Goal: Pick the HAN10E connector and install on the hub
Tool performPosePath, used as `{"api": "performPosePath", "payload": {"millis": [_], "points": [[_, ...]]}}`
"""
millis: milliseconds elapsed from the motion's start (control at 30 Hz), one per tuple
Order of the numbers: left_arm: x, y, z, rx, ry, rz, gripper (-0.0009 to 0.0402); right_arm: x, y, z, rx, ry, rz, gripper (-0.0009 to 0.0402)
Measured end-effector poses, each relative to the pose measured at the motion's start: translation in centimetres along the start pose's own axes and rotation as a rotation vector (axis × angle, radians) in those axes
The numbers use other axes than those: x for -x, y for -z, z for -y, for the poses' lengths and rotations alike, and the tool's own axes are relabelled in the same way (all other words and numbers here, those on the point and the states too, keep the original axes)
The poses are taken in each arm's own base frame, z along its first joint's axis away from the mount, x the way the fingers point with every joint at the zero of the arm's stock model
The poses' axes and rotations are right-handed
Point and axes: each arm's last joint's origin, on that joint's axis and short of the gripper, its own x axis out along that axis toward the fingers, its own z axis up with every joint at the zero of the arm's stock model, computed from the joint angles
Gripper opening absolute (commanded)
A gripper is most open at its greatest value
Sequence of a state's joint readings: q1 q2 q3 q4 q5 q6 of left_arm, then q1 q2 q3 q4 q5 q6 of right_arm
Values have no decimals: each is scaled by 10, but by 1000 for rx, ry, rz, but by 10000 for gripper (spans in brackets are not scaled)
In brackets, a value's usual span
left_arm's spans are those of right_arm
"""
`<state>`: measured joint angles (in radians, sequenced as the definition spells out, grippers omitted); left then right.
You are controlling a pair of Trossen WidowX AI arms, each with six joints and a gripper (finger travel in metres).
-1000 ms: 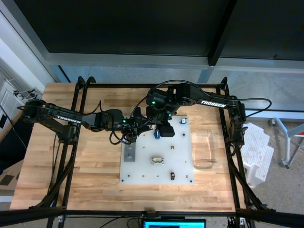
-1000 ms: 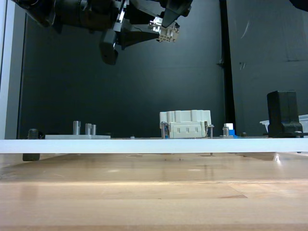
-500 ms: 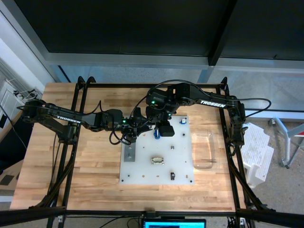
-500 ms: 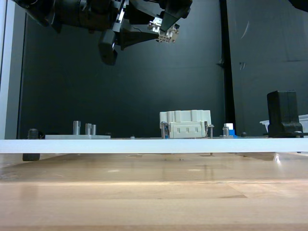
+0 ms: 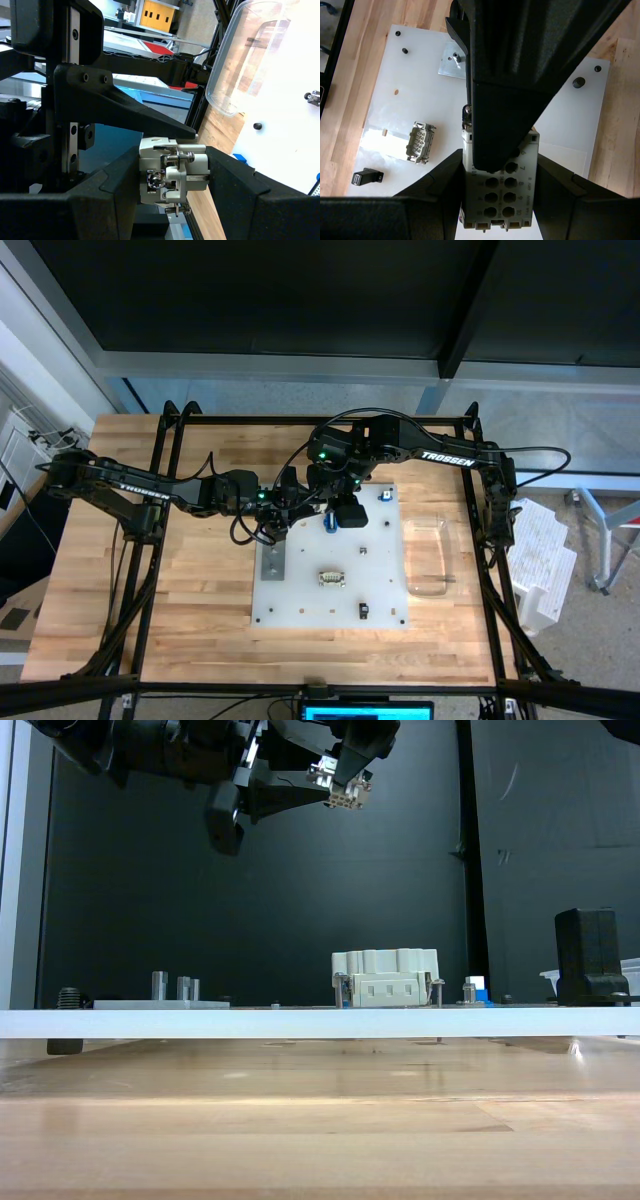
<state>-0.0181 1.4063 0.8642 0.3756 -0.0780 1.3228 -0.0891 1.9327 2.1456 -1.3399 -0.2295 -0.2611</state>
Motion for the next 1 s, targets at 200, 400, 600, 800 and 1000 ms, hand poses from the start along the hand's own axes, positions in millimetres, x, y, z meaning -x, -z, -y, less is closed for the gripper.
{"api": "performPosePath", "payload": {"millis": [200, 400, 600, 800, 1000], "points": [[0, 2, 2, -1, 4, -58, 269, 0, 1, -1, 6, -9, -6, 78], [0, 2, 1, 13, -22, -115, 303, 0, 2, -1, 2, -11, -17, 104], [2, 2, -3, 212, -83, -162, 298, -1, 8, -1, -14, -19, -63, 117], [10, 6, 0, 489, -70, -191, 273, 3, 12, -1, -63, 89, -89, 120], [25, 13, 16, 708, -57, -205, 243, 4, 9, -19, -64, 129, -92, 119]]}}
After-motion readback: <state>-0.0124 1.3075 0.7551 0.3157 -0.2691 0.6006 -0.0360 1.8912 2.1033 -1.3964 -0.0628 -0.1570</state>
